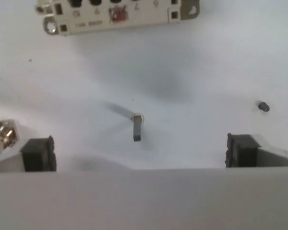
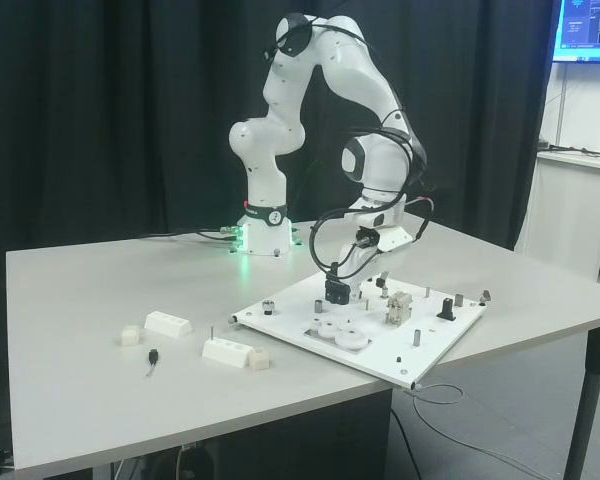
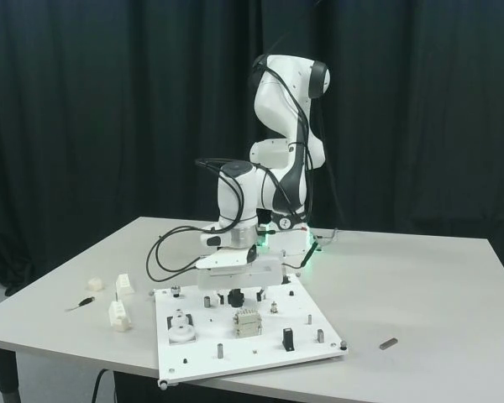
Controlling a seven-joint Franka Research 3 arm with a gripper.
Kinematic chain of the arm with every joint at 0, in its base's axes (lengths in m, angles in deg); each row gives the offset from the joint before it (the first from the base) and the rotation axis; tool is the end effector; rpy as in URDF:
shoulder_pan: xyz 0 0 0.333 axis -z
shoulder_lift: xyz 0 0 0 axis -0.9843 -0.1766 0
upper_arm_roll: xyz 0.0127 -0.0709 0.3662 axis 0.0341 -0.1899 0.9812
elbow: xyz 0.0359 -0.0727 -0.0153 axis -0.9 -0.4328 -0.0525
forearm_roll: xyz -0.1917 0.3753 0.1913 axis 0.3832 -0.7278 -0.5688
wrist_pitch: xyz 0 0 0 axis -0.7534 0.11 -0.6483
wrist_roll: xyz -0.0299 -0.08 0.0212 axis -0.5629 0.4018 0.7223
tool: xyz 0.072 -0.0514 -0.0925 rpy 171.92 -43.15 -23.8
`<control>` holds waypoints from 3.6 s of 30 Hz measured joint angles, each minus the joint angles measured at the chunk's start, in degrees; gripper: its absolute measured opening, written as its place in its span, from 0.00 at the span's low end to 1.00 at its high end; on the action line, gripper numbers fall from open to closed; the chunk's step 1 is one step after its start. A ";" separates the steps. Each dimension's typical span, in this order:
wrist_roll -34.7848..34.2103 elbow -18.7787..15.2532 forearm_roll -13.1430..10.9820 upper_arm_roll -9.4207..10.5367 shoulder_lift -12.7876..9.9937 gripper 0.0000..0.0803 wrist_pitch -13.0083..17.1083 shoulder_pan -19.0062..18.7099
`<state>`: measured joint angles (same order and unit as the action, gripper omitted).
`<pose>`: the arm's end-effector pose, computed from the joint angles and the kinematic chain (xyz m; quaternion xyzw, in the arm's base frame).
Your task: Pick round peg 1.
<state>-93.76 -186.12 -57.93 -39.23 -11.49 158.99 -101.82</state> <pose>0.6369 -0.0118 0.2153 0.9789 -0.1990 -0.0377 0.0266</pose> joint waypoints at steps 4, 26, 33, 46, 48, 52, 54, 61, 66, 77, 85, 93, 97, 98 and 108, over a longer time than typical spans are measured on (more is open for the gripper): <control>0.00 0.00 0.15 -0.03 0.36 0.98 -0.43 0.02; 0.00 0.13 0.20 -0.17 1.82 1.00 -1.22 0.03; 0.00 0.18 0.23 -0.43 2.28 1.00 -1.33 0.03; 0.11 0.51 0.23 -0.73 2.36 1.00 -1.58 0.03; 0.22 0.55 0.23 -0.73 2.38 1.00 -1.62 0.03; 0.27 0.65 0.23 -0.73 2.45 1.00 -1.85 0.03; 0.28 0.74 0.23 -0.73 2.51 1.00 -2.08 0.03; 1.26 1.08 0.65 -0.97 2.65 1.00 -2.42 0.03; 3.33 1.73 2.12 -1.38 2.69 1.00 -2.76 0.21; 14.82 4.67 5.34 -2.56 2.98 1.00 -5.06 3.07; 18.75 6.99 8.22 -3.76 3.08 1.00 -7.33 6.83; 21.59 8.41 11.86 -4.37 3.08 1.00 -8.16 11.94; 22.38 8.82 13.82 -4.41 3.07 1.00 -8.10 14.76; 22.65 8.91 14.32 -4.41 3.05 1.00 -8.04 15.46; 28.12 9.09 14.67 -4.37 1.58 1.00 -4.72 20.82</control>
<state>-65.64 -177.03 -43.26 -43.60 -9.90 154.27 -81.00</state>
